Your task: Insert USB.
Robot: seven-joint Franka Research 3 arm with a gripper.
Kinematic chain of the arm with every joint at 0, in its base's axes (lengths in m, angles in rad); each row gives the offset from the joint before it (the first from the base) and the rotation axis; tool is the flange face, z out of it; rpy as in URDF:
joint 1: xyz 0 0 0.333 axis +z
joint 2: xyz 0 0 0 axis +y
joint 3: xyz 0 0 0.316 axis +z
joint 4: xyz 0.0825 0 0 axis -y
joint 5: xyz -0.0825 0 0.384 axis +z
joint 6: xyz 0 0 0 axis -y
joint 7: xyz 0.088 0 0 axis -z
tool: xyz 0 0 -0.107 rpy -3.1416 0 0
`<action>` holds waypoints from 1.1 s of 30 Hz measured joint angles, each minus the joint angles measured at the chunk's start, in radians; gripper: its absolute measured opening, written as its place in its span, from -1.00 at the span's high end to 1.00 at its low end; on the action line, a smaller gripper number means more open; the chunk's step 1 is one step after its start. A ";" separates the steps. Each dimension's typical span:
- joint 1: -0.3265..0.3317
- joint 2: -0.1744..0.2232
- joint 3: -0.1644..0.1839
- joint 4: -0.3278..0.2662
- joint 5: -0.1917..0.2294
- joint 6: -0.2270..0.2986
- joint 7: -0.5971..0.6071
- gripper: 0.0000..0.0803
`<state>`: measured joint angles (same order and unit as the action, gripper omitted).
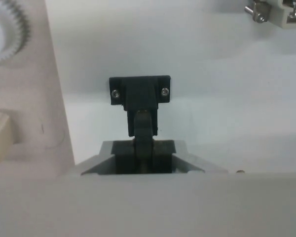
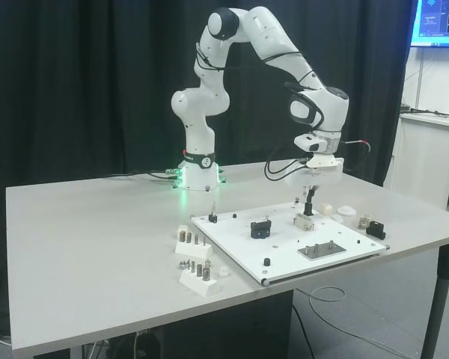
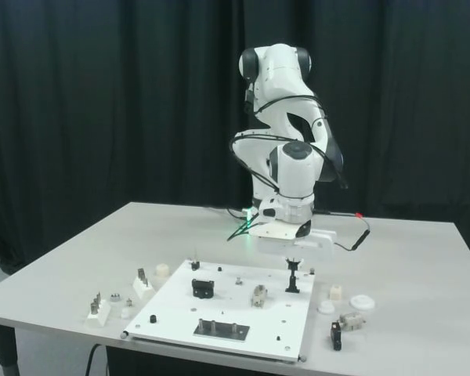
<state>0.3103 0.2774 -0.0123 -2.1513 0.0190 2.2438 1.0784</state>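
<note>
Arm arched over white board; claw vertical, clamped on black USB plug.

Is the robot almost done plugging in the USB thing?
Partly. Done: the gripper is shut on the black USB plug, lifted above the white board. In hand: the arm hangs over the board's far edge, beside a small white part. Left: lowering the plug and pushing it into its socket, which I can't pick out here.
</note>
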 joint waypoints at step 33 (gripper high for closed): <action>-0.002 -0.032 -0.023 -0.005 0.000 -0.033 -0.003 -0.98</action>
<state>0.3088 0.2451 -0.0357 -2.1566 0.0190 2.2108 1.0753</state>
